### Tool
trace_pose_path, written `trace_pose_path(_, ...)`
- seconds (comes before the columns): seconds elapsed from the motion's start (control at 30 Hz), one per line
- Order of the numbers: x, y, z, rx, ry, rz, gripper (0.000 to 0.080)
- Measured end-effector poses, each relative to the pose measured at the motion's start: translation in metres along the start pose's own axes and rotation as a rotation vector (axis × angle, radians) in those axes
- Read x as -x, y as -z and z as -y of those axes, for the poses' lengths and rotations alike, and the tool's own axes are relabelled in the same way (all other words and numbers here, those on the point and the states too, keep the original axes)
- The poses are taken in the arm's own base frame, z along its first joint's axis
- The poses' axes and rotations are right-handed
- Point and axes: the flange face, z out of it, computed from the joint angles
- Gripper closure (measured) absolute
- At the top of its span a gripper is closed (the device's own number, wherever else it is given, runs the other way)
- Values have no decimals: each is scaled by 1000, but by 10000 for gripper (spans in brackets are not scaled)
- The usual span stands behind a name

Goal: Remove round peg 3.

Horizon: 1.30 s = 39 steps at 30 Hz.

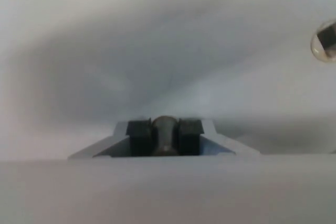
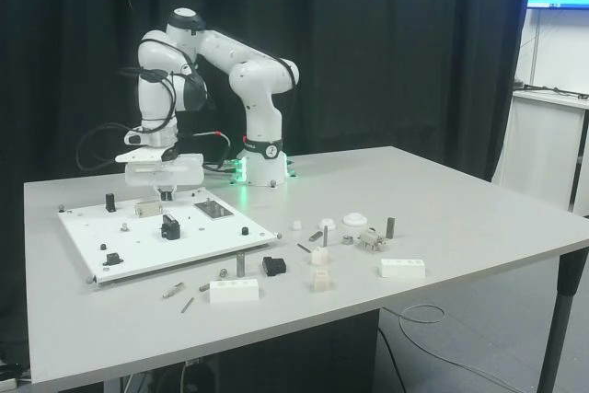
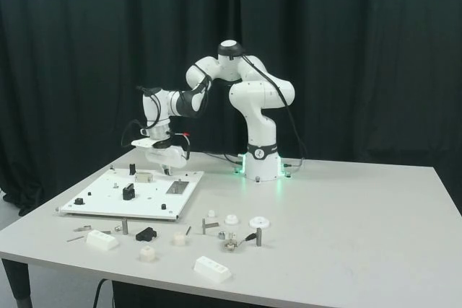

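Peg held, extraction pending.
End effector (image 1: 165, 136) clamped on round peg (image 1: 165, 132) above white board (image 2: 147, 227); an off-axis pull risks jamming.

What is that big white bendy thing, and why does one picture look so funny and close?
The white bendy thing is a robot arm bolted to a grey table. At its end is a gripper, a hand with just two fingers.

Two pictures come from cameras standing in the room, so you see the whole arm from two sides. The funny close one comes from a camera on the arm's wrist, looking down past the fingers.

In that close picture, the two black fingers are squeezed on a small round peg, which it has to pull out. The gripper is over a white board with little black parts on it. In front of the board lie loose pieces: white blocks, small pegs and a white gear.
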Motion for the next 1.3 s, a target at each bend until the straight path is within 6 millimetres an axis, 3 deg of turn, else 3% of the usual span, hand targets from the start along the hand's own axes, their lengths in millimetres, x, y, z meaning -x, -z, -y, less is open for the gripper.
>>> trace_pose_path(0.4, -3, 8, 1, 16, -110, 23, 697)
trace_pose_path(1.3, -7, 11, -3, 3, -141, 52, 697)
